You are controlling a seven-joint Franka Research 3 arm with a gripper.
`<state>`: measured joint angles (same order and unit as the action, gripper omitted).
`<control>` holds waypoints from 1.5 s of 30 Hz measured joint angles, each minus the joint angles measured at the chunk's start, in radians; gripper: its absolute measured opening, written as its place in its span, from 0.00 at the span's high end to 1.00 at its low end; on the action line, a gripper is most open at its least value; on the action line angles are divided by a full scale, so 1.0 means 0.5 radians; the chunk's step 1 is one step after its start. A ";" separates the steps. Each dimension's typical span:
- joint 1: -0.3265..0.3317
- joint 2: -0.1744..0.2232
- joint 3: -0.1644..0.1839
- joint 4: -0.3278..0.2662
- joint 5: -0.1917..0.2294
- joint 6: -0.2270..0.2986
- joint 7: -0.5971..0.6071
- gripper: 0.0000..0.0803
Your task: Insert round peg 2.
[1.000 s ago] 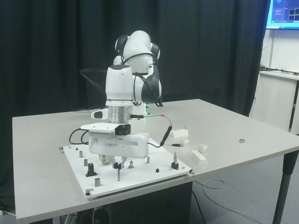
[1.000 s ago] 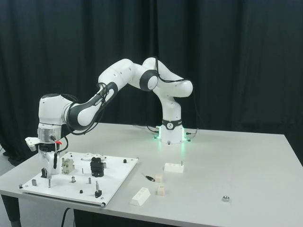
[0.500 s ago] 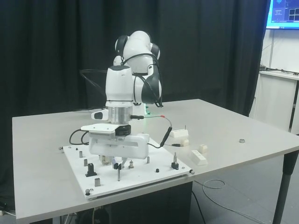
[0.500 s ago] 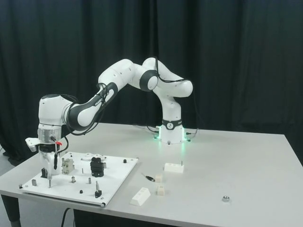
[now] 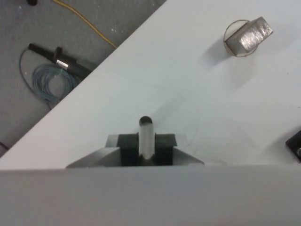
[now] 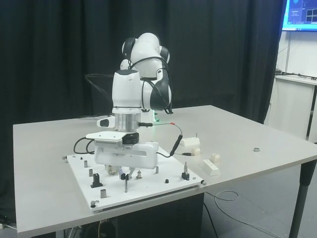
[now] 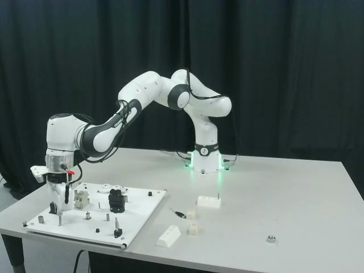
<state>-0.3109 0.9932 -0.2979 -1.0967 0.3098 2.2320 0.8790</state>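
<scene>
Fingers (image 5: 123,149) are closed on the round peg (image 5: 146,140), one black pad on either side of it, with no gap visible between pad and peg in the wrist view. The gripper (image 6: 127,174) hangs low over the white board (image 6: 148,186), near the board's front edge in the first room view.

Surface: the board lies flat on the grey table (image 7: 296,205) at the corner farthest from the arm's base (image 7: 206,162), where a green light shows. Small fixtures stand on the board, among them a black block (image 7: 116,201) and a grey square block (image 5: 248,36) seated in a ring. White blocks (image 7: 170,235) and a small ring (image 7: 271,239) lie loose on the table beside the board. Black curtains (image 7: 273,68) close off the room behind; a coiled cable (image 5: 51,80) lies on the floor beyond the table edge.

Comparison with the frames half a second and one second earlier: no change detected in arm, gripper or peg position.

Peg orientation: long axis vertical, lower end pointing down at the board. The room views show its tip at or just above the surface; whether it has entered a hole cannot be determined.
</scene>
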 joint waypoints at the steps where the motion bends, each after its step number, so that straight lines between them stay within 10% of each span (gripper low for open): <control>1: 0.000 0.000 0.000 0.000 0.000 0.001 0.000 0.92; 36: 0.004 0.049 0.001 0.017 -0.009 0.114 -0.002 0.92; 37: 0.004 0.049 0.000 0.017 -0.011 0.114 -0.002 0.68; 42: 0.006 0.049 -0.002 0.021 -0.024 0.113 -0.002 0.68; 43: 0.007 0.049 -0.004 0.023 -0.028 0.113 -0.002 0.25; 45: 0.009 0.049 -0.006 0.029 -0.035 0.112 -0.002 0.25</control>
